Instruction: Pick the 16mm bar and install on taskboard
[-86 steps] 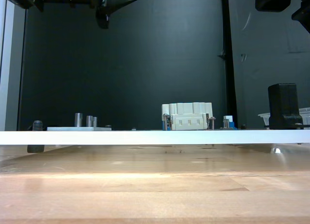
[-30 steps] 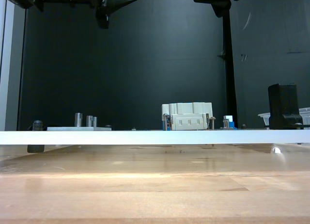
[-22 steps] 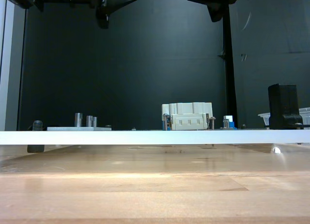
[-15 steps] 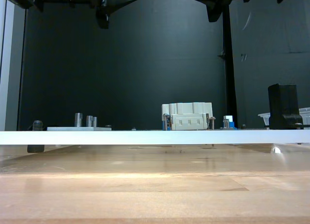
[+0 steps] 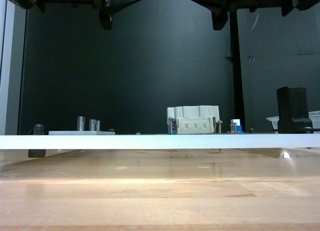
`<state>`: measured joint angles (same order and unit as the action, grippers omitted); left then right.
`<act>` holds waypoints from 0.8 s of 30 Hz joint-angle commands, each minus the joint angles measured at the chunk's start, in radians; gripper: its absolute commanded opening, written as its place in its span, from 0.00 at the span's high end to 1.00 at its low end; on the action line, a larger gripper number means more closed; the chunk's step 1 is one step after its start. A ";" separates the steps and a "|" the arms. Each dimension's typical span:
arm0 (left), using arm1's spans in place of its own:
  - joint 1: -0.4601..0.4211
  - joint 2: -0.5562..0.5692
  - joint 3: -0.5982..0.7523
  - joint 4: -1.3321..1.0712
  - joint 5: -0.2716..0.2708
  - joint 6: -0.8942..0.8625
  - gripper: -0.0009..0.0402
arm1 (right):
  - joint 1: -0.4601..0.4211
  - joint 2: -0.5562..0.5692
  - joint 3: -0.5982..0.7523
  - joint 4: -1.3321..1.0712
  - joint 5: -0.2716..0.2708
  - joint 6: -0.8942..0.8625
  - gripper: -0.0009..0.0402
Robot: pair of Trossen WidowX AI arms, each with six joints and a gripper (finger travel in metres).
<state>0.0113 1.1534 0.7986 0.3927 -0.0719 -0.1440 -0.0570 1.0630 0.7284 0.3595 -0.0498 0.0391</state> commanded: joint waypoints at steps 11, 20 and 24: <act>0.000 0.000 0.000 0.000 0.000 0.000 0.64 | 0.006 0.005 -0.025 0.046 -0.004 0.010 0.98; 0.000 0.000 0.000 0.000 0.000 0.000 0.64 | 0.007 0.005 -0.025 0.046 -0.004 0.008 0.98; 0.000 0.000 0.000 0.001 0.000 0.000 0.64 | 0.007 0.005 -0.025 0.046 -0.004 0.008 0.98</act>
<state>0.0113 1.1534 0.7986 0.3931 -0.0719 -0.1444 -0.0502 1.0679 0.7029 0.4057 -0.0540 0.0479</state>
